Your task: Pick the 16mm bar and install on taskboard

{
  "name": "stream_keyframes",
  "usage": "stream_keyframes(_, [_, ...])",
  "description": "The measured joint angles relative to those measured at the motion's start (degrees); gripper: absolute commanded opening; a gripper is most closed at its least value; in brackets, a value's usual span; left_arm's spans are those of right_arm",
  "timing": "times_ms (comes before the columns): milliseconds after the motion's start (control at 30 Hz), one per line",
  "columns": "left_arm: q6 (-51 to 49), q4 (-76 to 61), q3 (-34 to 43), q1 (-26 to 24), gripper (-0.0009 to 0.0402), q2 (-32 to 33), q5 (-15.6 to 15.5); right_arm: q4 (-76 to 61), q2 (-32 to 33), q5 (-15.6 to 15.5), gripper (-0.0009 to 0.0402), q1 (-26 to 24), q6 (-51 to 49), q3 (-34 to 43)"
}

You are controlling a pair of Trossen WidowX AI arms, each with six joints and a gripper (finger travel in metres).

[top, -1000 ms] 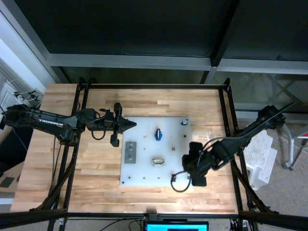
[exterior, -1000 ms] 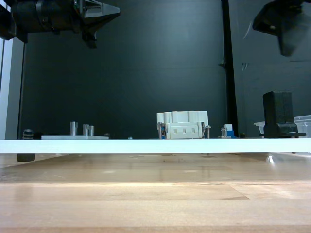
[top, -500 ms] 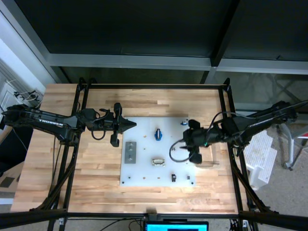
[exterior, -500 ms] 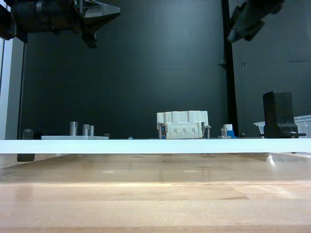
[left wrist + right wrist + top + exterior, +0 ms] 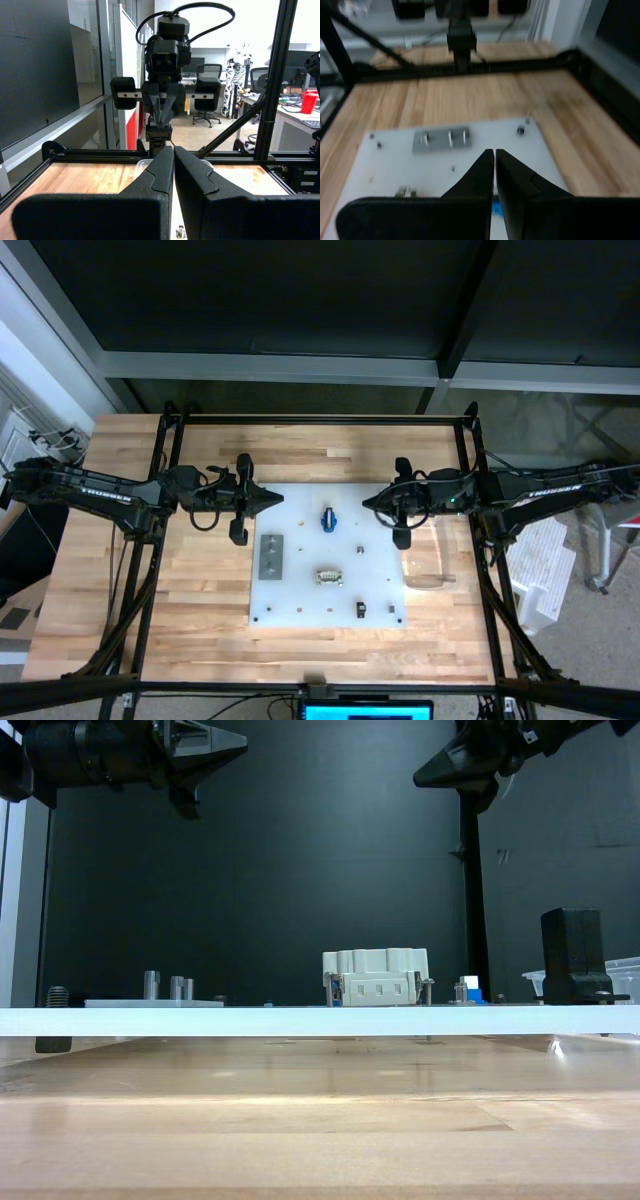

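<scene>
Two grippers, and neither one carries anything.

High view: my left gripper [image 5: 277, 498] hangs at the far-left corner of the task board [image 5: 300, 585]. My right gripper [image 5: 366, 503] is over the board's far-right part, and the two point at each other across it. I can't pick out the 16mm bar for certain. A black block [image 5: 360, 610] stands on the board by its near edge, and I judge that may be the bar in a seat. A clear bin [image 5: 428, 584] lies just beside the board's right edge, but I can't read what is in it.

Low view: both grippers sit high above the board, well apart from everything on it. The black block [image 5: 573, 955] stands upright on a wider foot. I cannot tell whether it is fully down.

Left wrist view: the left gripper's fingers [image 5: 162, 165] are pressed together with nothing between them, and the right arm faces me.

Right wrist view: its fingers [image 5: 481, 172] are likewise together and empty, with the board and its grey peg plate [image 5: 441, 139] below.

I expect the bar to be stiff, smooth and fairly light — not fragile, but apt to slip or cock in its seat. I'd take it across its sides near mid-length and keep it square to the board.
</scene>
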Motion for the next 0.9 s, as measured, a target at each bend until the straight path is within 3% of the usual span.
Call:
stream_keyframes(367, [0.02,0.0,0.0,0.0,0.0,0.0,0.02,24.02,-2.03,-8.11,0.0,-7.08,-1.75,-9.79])
stream_keyframes(600, [0.02,0.02,0.0,0.0,0.0,-0.02,0.0,28.87,-2.16,-11.28,0.0,-8.15,-2.12,-12.04])
stream_keyframes(900, [0.02,0.0,0.0,0.0,0.0,0.0,0.02,31.67,-2.16,-11.67,0.0,-8.2,-2.16,-12.94])
